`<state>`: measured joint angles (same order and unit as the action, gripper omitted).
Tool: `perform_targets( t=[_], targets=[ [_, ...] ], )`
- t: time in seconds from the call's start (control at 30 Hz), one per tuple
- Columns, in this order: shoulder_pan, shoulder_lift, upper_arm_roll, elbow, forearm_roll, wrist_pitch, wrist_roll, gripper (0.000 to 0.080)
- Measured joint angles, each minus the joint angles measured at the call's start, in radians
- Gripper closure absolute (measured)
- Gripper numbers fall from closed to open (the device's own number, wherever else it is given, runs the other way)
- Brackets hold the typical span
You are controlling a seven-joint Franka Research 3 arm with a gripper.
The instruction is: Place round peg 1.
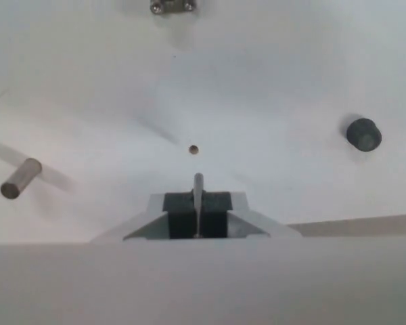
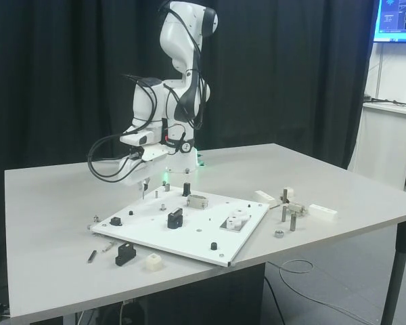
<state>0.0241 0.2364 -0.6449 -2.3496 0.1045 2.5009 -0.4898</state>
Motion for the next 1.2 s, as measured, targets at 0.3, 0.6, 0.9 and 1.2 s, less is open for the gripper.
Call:
perform_targets(
  t=[0.3,0.6,0.9,1.2],
  targets=[
    [0.005,0.0,0.0,0.0,0.0,0.0,0.0,0.0785],
    [0.007,0.0,0.0,0.001,0.0,0.0,0.001,0.0785],
    [0.008,0.0,0.0,0.003,0.0,0.0,0.001,0.0785],
    [0.017,-0.005,0.001,0.004,0.003,-0.001,0.009,0.0785]
  ],
)
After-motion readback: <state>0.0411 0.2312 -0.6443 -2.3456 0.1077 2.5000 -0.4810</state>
